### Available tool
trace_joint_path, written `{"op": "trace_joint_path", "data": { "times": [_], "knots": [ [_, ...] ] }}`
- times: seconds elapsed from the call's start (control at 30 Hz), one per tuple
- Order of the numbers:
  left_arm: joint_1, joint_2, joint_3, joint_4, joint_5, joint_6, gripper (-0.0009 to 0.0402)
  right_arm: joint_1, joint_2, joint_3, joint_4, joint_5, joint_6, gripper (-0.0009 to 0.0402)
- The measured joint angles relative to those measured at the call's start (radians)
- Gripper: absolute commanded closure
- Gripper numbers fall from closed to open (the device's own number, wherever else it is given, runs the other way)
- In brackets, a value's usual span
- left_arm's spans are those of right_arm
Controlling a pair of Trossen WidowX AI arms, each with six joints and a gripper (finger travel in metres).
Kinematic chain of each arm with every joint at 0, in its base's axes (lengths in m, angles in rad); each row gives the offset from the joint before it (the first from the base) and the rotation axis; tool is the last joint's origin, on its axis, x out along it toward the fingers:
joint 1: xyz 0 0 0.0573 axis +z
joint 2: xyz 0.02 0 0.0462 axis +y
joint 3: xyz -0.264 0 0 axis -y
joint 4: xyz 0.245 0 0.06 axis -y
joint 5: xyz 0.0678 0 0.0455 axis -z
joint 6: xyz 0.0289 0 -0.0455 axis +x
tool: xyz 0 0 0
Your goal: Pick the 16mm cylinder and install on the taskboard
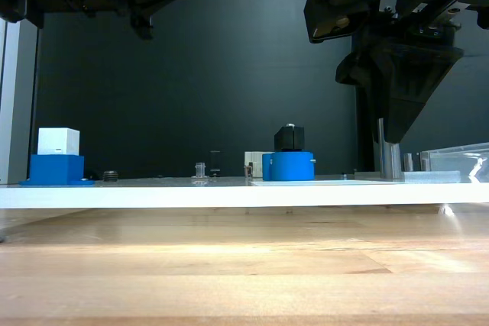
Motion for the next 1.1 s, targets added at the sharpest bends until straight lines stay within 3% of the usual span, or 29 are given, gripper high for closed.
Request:
{"op": "trace_joint_path", "data": {
  "times": [1.1],
  "knots": [
    [0.0,0.0,0.0,0.0,0.0,0.0,0.0393,-0.034,0.001,-0.002,0.018,-0.002,-0.028,0.0381]
  ]
}}
